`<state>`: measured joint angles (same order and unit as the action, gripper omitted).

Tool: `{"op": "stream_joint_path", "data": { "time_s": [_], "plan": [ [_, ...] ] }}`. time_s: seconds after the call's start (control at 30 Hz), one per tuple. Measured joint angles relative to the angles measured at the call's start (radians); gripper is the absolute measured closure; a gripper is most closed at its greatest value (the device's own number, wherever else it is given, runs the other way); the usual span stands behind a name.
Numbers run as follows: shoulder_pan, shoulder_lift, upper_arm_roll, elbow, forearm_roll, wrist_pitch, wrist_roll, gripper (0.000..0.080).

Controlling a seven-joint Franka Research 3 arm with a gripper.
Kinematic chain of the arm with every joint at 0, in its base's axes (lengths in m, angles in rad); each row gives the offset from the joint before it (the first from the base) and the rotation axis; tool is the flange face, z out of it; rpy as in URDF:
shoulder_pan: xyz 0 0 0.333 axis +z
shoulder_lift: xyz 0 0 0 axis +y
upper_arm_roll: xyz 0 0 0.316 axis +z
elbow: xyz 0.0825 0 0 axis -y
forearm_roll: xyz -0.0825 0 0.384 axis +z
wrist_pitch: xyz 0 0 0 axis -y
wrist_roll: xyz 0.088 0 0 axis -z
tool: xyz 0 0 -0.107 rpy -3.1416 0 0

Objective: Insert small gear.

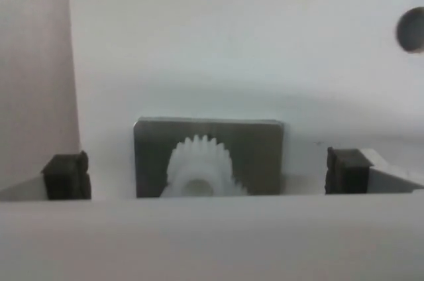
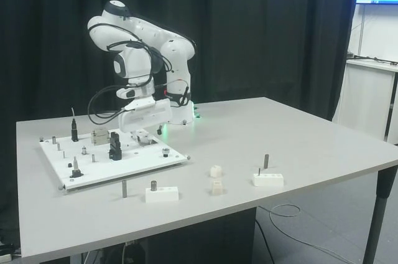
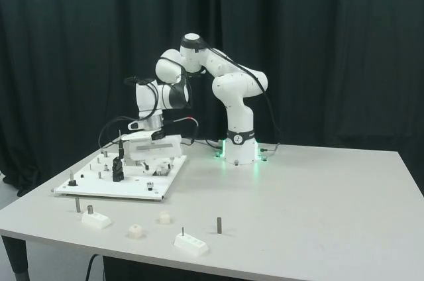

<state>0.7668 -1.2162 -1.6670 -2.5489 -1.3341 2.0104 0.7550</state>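
My gripper [image 1: 205, 178] stands wide open, holding nothing; one white gear [image 1: 199, 165] sits on one grey plate [image 1: 255, 152].

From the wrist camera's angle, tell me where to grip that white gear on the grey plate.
Grip the white gear across its toothed rim, coming straight down from above. It lies flat on the grey plate with its bore facing up, so only the rim offers opposing faces. The tool fingers already stand open on either side of it.
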Motion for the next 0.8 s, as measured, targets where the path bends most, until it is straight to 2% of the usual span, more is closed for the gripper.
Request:
{"op": "stream_joint_path", "data": {
  "time_s": [0.53, 0.8],
  "plan": [
    [-0.024, 0.000, 0.070, 0.014, -0.006, -0.040, 0.104, 0.0003],
    [-0.041, 0.000, 0.088, 0.020, -0.014, -0.052, 0.130, 0.0003]
  ]
}}
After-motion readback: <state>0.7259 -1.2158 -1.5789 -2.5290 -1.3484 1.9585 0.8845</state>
